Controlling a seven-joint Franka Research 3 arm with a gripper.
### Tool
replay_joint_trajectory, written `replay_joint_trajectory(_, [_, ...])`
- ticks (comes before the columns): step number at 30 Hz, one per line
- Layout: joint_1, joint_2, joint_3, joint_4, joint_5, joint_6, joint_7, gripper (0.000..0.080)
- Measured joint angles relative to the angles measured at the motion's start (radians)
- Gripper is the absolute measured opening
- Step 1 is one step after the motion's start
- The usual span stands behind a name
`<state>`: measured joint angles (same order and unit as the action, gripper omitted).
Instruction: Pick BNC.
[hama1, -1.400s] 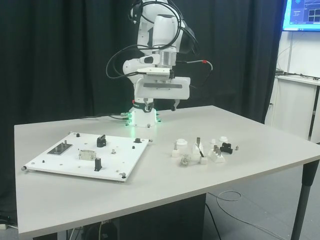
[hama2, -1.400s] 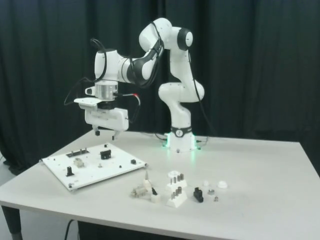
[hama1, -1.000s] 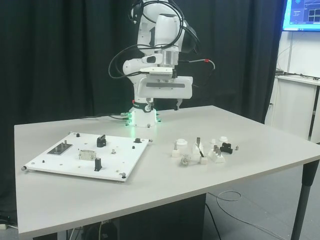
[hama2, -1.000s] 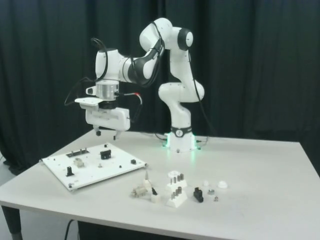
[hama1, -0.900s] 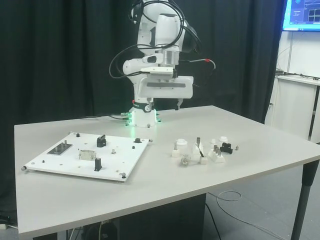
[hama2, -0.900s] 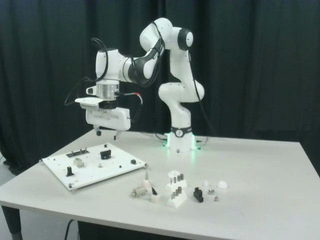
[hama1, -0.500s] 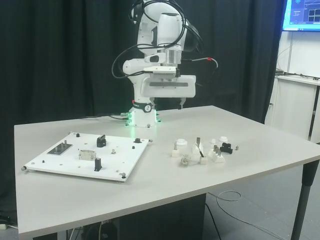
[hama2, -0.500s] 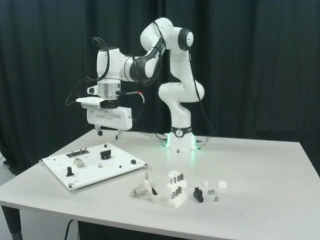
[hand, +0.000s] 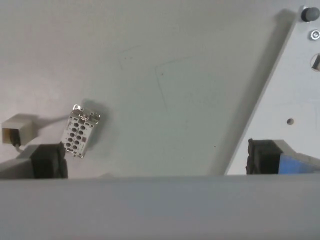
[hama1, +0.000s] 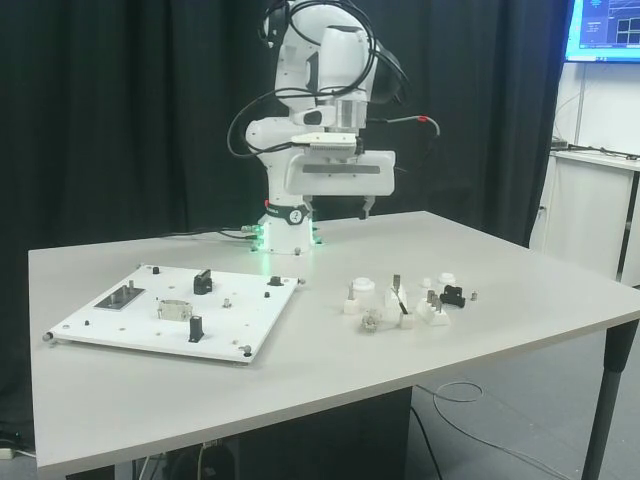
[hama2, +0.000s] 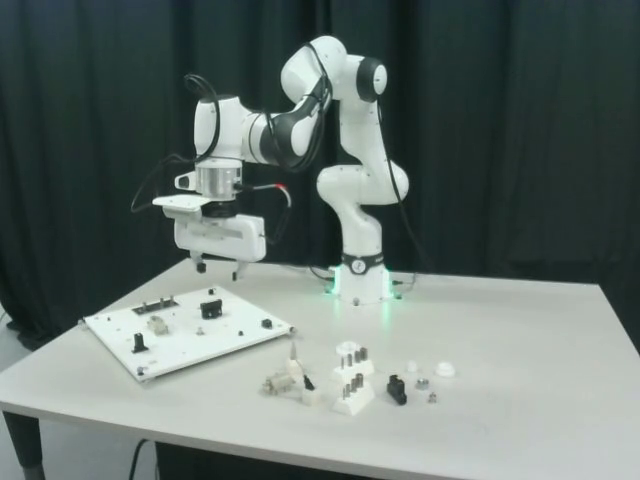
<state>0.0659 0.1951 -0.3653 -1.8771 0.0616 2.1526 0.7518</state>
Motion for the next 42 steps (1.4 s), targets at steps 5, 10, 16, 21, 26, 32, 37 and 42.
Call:
replay_joint_trajectory(5, [0.000, 0.007, 0.007, 0.004, 0.001, -0.002, 0.000, 0.0802])
replay_joint_trajectory(10, [0.004, 0.017, 0.021, 0.004, 0.022, -0.002, 0.007, 0.0802])
replay_joint_trajectory(16, [0.014, 0.035, 0.042, 0.004, 0.041, -0.002, 0.053, 0.0802])
replay_joint_trajectory(21, [0.030, 0.045, 0.061, 0.004, 0.051, -0.002, 0.094, 0.0802])
replay_joint_trajectory(26, [0.050, 0.051, 0.084, 0.004, 0.055, -0.003, 0.153, 0.0802])
replay_joint_trajectory(32, [0.078, 0.056, 0.118, 0.004, 0.058, -0.007, 0.225, 0.0802])
replay_joint_trajectory(37, [0.108, 0.060, 0.145, 0.004, 0.058, -0.008, 0.293, 0.0802])
replay_joint_trajectory(42, [0.141, 0.066, 0.165, 0.004, 0.058, -0.007, 0.375, 0.0802])
